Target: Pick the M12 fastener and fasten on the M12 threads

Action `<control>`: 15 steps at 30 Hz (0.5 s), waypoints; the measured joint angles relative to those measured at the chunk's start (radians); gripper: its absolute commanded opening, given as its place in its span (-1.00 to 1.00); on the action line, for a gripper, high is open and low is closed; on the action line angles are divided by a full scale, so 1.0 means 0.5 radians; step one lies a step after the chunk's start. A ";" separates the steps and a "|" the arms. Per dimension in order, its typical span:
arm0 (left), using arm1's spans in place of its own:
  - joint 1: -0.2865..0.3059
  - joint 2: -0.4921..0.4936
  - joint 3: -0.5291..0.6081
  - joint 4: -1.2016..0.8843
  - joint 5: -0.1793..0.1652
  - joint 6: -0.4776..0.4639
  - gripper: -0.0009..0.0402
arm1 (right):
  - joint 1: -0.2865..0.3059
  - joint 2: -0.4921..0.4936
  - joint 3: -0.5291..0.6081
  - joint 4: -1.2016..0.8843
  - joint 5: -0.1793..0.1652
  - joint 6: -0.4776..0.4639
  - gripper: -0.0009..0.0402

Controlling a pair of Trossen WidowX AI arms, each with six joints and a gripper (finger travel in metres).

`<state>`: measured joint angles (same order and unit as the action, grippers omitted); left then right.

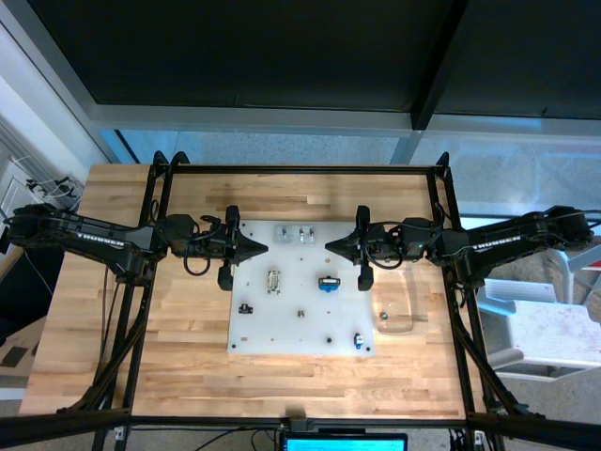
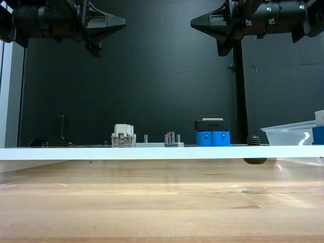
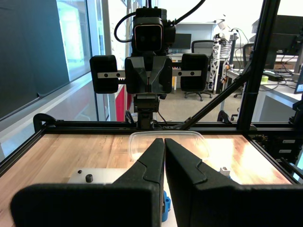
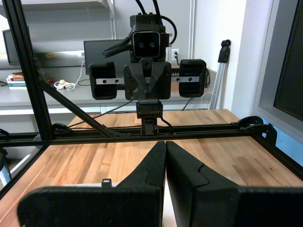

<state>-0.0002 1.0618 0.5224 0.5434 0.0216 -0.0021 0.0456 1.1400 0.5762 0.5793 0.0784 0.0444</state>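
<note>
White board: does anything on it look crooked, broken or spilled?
Nothing stands out. The stud is bare and upright on the white board; the left gripper and right gripper hang shut high above its far half.

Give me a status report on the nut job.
Left gripper shut, high over board's far left; right gripper shut, high opposite it. Stud bare; nut looks to lie in clear tray. Nothing blocks either.

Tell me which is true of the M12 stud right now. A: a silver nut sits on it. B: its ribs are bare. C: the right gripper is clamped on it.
B: the low view shows the stud with bare ribs, and the left gripper and right gripper hang shut high above the board's far half, tips facing.
</note>
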 measured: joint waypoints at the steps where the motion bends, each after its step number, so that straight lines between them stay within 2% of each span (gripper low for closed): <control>1: -0.001 0.000 0.001 0.001 0.001 0.000 -0.96 | 0.001 -0.001 0.001 0.002 -0.001 0.000 -0.96; 13: 0.000 0.000 0.000 0.000 0.000 0.000 -0.96 | 0.007 -0.008 0.018 0.000 -0.003 -0.001 -0.96; 15: 0.000 0.000 0.001 0.000 0.001 0.001 -0.96 | 0.011 -0.011 0.021 -0.021 -0.045 -0.001 -0.96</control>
<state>-0.0002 1.0618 0.5228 0.5434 0.0219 -0.0017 0.0509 1.1347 0.5865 0.5686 0.0559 0.0441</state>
